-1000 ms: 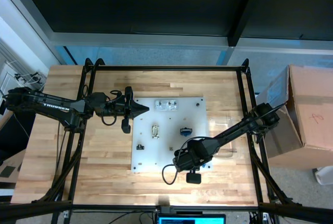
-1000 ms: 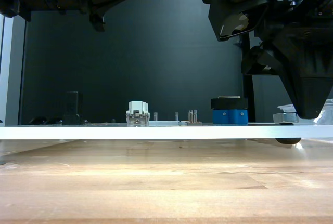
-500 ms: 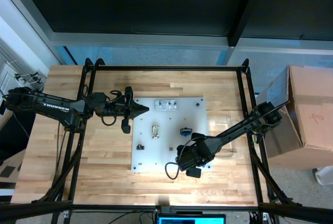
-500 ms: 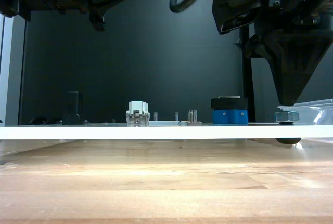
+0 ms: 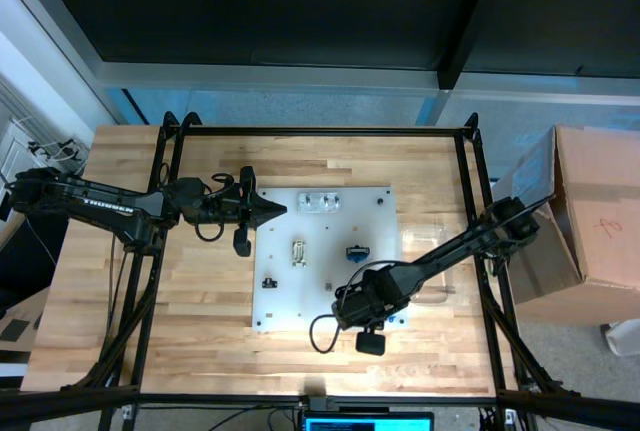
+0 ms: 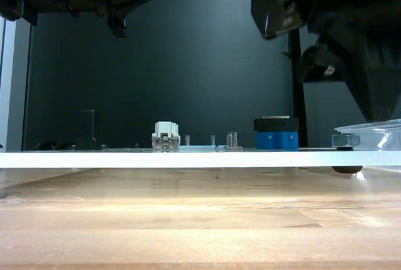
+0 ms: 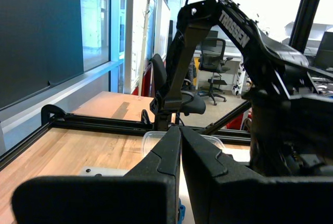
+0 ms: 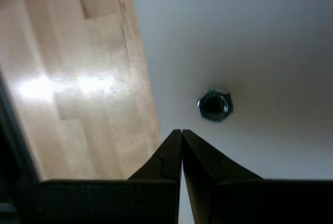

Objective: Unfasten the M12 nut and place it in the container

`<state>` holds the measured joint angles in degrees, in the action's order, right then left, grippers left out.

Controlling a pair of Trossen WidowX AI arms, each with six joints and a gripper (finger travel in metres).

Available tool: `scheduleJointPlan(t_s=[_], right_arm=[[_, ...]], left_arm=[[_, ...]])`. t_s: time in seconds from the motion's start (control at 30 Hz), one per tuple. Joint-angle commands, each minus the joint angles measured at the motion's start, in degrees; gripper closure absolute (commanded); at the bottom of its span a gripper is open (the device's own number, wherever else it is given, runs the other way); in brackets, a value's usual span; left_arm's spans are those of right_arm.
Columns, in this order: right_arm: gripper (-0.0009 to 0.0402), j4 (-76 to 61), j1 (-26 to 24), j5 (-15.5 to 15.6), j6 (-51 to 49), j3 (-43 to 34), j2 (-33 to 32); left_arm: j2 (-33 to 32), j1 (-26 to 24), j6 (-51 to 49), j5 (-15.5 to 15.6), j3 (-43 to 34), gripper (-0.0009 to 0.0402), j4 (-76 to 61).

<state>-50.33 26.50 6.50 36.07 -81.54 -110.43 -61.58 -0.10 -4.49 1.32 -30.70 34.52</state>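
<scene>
While the M12 nut [image 6: 346, 140] sits on its stud [image 8: 214, 106], both claws are closed, empty.
Right claw [image 8: 181, 133] above nut; left claw [image 7: 180, 130] over board's [image 5: 300, 301] left edge.

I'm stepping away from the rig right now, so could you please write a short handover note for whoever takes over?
The left tool is shut and empty, held high over the far left part of the white board.
The right tool is shut and empty, above the board's near right edge, clear of the nut.
The M12 nut sits on its stud, not held and not in the container.
Done: nothing that shows; the nut is not off the stud.
Left to do: unscrew the nut, lift it off, put it in the container.
</scene>
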Motion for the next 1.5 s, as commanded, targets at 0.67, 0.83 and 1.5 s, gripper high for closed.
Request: scheduleJointPlan(t_s=[0.67, 0.83, 1.5], right_arm=[[0.0394, 0.11, -0.15, -2.49, -0.33, 0.39, -0.90], [0.0393, -0.04, -0.17, -2.80, -0.59, 0.39, -0.90], [0.0393, -5.05, -0.13, 2.27, 2.43, -1.57, 2.56]], left_arm=[[-0.02, 0.02, 0.02, 0.00, -0.02, 0.0393, 0.00], [-0.02, 0.00, 0.02, -0.02, -0.02, 0.0393, 0.00], [0.00, 0.02, 0.02, 0.00, -0.02, 0.0393, 0.02]])
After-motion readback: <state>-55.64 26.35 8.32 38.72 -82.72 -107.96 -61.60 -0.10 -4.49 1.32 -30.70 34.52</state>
